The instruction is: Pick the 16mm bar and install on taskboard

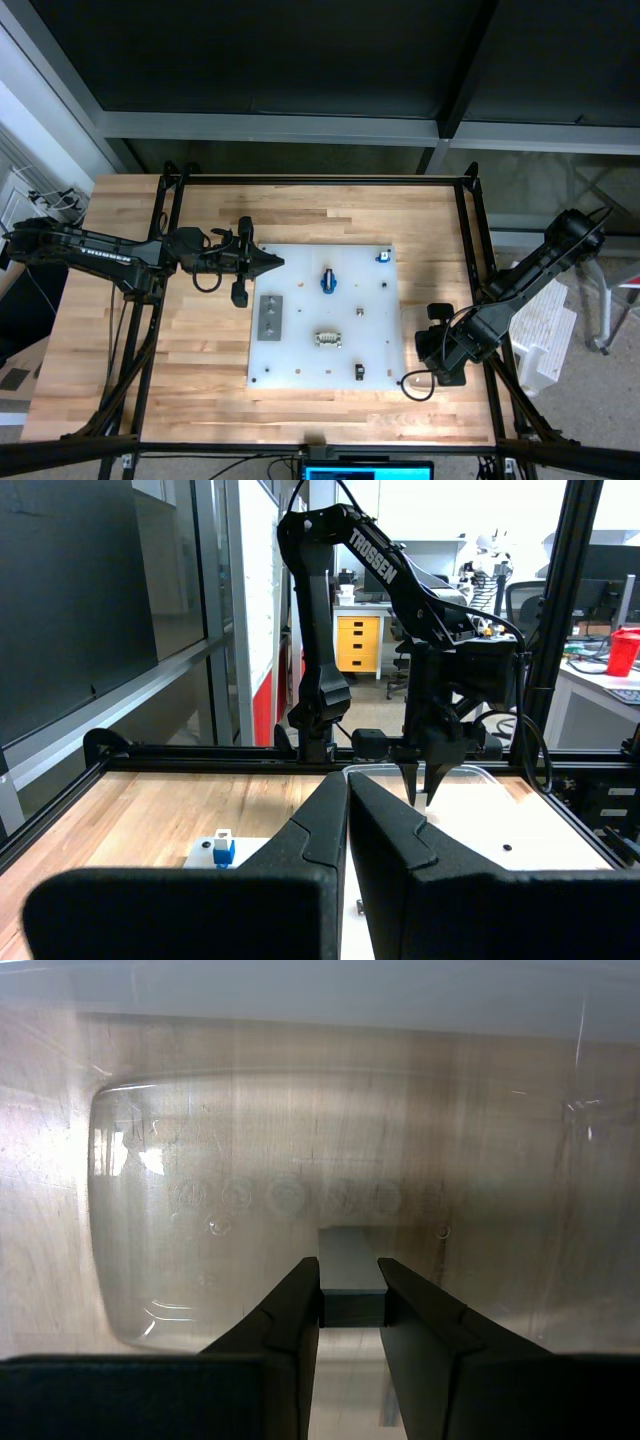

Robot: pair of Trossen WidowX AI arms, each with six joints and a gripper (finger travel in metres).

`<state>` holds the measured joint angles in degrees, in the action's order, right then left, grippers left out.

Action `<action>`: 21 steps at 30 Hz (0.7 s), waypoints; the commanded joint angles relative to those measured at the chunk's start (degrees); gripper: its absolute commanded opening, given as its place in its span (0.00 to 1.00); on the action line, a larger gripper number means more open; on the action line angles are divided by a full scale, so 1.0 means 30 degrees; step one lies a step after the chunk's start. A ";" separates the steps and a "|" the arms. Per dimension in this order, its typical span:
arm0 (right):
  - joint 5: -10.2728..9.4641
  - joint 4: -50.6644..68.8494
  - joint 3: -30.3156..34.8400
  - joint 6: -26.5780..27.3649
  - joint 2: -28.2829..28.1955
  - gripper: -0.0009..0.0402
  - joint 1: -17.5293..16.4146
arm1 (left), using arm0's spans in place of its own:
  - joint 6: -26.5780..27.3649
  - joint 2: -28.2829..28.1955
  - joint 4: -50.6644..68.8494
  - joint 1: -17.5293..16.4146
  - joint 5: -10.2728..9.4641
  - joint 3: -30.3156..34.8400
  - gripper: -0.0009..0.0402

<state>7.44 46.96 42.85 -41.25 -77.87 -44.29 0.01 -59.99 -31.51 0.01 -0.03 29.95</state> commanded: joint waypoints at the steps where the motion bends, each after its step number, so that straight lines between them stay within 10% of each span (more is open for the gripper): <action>1: 0.0015 -0.0015 0.0015 -0.0007 0.0000 0.09 0.0000 | 0.0000 -0.0007 -0.0007 0.0000 0.0000 0.0000 0.02; 21: -0.0022 0.4750 0.4065 0.0029 0.0874 0.03 0.0044 | 0.0000 -0.0007 -0.0015 0.0000 0.0000 0.0000 0.02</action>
<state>7.33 59.79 53.91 -41.23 -75.24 -44.14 0.01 -59.99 -31.51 0.01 -0.03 29.93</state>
